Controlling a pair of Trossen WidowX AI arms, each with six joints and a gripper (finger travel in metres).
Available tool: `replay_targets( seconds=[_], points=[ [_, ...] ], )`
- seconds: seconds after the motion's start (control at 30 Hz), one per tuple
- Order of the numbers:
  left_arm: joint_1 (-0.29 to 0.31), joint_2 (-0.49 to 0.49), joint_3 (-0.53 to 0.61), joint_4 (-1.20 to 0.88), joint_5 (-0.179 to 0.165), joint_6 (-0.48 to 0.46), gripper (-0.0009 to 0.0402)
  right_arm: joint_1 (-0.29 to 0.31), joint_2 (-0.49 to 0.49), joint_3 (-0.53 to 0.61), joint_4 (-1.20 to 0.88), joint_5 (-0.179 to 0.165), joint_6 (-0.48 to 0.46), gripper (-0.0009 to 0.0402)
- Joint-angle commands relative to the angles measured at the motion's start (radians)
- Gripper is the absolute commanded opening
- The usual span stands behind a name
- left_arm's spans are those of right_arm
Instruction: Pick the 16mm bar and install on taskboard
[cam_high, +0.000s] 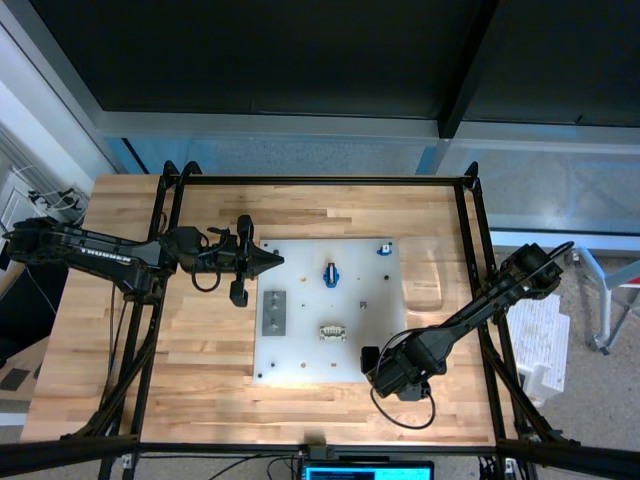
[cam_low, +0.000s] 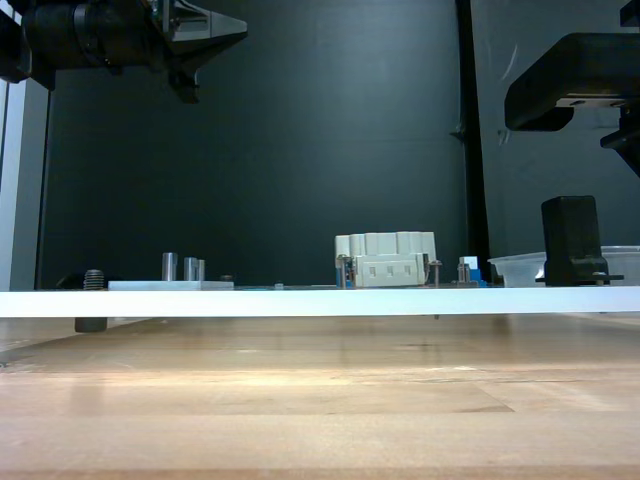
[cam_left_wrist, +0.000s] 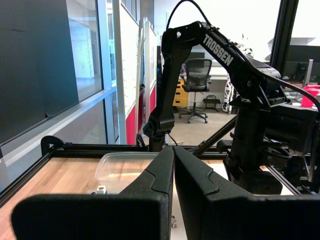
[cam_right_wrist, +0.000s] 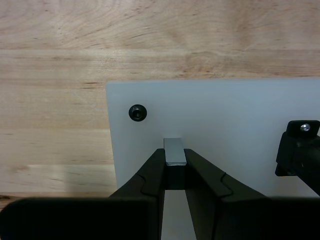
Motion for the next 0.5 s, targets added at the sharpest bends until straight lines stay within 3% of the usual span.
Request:
replay_targets(
  seconds=[0.03, 0.5],
  points=[
    [0.000, 0.000, 0.000, 0.000, 0.000, 0.000, 0.0000, 0.000, 0.000, 0.000, -0.005, -0.001, 0.001, 0.0016],
    [0.000, 0.000, 0.000, 0.000, 0.000, 0.000, 0.0000, 0.000, -0.025, 0.014, -0.035, 0.001, -0.002, 0.0172]
  ],
)
